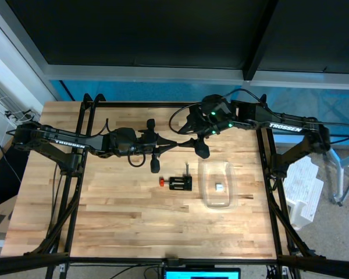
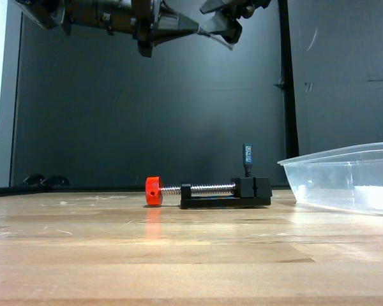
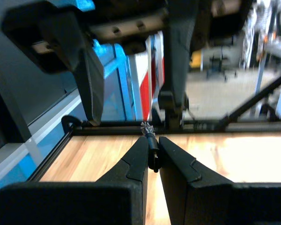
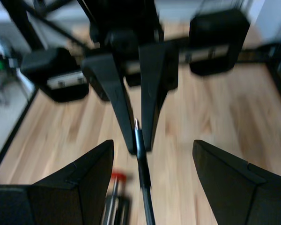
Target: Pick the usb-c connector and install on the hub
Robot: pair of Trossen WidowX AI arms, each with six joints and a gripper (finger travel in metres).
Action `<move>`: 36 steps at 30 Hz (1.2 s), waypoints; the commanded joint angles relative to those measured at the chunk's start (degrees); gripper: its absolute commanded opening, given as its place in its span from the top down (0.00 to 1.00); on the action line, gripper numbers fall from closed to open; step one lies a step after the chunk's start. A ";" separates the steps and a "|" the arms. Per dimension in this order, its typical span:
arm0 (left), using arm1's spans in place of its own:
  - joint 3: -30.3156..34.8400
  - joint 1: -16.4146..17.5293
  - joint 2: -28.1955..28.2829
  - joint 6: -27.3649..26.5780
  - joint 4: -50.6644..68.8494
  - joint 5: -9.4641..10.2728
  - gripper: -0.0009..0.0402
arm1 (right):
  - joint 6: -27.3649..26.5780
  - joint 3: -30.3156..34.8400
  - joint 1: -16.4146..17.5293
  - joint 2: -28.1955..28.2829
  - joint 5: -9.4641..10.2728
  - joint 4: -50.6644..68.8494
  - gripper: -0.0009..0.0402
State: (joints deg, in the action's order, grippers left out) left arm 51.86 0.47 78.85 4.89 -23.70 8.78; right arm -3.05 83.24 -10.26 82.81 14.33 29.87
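Note:
The usb-c connector [image 3: 151,139] is a tiny dark piece with a metal tip, pinched between the fingers of my left gripper [image 3: 152,147], which is shut on it high above the table. My right gripper [image 4: 153,145] faces the left one with its fingers spread wide on either side of the connector [image 4: 139,140], not touching it. In the high view the left gripper [image 1: 175,143] and right gripper [image 1: 194,138] meet tip to tip behind the hub [image 1: 179,183]. The hub [image 2: 223,191] is a black block with an orange-red knob and an upright grey pin, lying flat on the table.
A clear plastic tray [image 1: 208,197] sits just right of the hub with a small white square piece [image 1: 219,186] inside. The tray [image 2: 319,182] stands close to the hub's end in the low view. Black frame rails run along both sides of the wooden table [image 1: 104,209].

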 commanded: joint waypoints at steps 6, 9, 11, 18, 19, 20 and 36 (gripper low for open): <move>-0.07 0.15 0.00 -2.08 -5.14 1.01 0.98 | 5.79 -17.03 0.15 -9.20 -1.22 -25.49 0.42; -0.11 0.17 0.00 -3.02 -7.13 1.20 0.98 | 7.39 -20.96 0.17 -11.21 -1.36 -31.10 0.42; -0.09 0.22 0.00 -3.21 -8.96 1.38 0.98 | 8.41 -23.45 0.17 -12.13 -1.64 -35.15 0.43; 0.07 0.28 0.00 -5.25 -13.90 1.38 0.98 | 10.32 -27.63 0.17 -12.63 -1.20 -44.74 0.49; 0.07 0.28 0.00 -5.57 -14.08 1.38 0.98 | 10.27 -27.63 0.17 -12.63 -1.20 -44.87 0.50; 0.04 0.28 0.00 -5.79 -14.34 1.38 0.98 | 10.25 -27.63 0.17 -12.46 -1.20 -45.00 0.51; 0.04 0.28 0.00 -6.12 -14.34 1.36 0.98 | 10.14 -27.63 0.17 -10.99 0.76 -48.22 0.65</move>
State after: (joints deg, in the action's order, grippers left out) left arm 51.86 0.75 78.83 -1.23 -38.09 10.17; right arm 7.22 55.59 -10.09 71.72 15.11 -18.46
